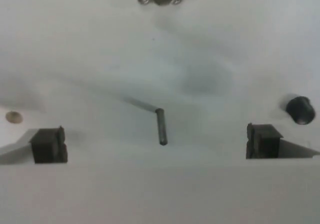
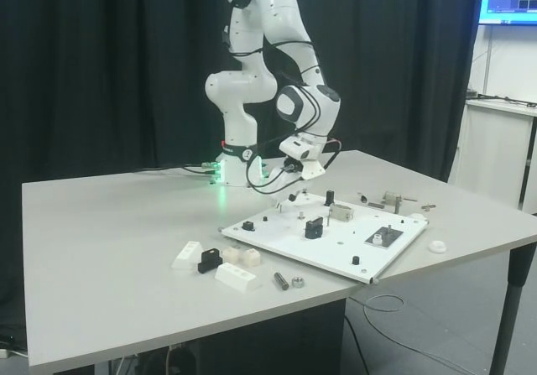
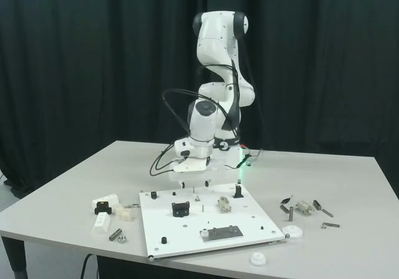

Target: Remove round peg 1.

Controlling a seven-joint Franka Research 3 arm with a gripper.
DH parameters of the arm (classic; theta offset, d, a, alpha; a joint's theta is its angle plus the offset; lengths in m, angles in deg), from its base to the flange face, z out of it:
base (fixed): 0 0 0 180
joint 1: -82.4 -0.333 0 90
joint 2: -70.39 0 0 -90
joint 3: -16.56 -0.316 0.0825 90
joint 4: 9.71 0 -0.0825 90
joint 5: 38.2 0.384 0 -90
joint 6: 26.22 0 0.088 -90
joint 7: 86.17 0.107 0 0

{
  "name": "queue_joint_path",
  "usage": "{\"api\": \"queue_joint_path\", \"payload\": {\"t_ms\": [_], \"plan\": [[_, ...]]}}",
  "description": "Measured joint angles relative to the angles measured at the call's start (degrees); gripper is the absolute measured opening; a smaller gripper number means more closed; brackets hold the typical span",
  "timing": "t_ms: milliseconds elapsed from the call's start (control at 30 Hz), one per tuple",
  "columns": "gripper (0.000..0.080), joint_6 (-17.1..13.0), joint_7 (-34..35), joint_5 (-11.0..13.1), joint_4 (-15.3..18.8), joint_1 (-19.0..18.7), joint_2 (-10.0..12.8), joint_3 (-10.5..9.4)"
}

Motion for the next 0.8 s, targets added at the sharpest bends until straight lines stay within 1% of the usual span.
{"api": "queue_joint_path", "payload": {"t_ms": [200, 500, 767, 800], "plan": [[0.08, -0.19, -0.33, 0.5, 0.04, 0.01, 1.1, 0.11], [0.08, -1.55, -0.71, 0.53, 0.06, 0.01, 2.45, 0.15], [0.08, -2.17, -1.48, 0.53, 0.09, 0.01, 3.09, 0.27], [0.07, -2.23, -1.56, 0.53, 0.09, 0.01, 3.15, 0.33]]}}
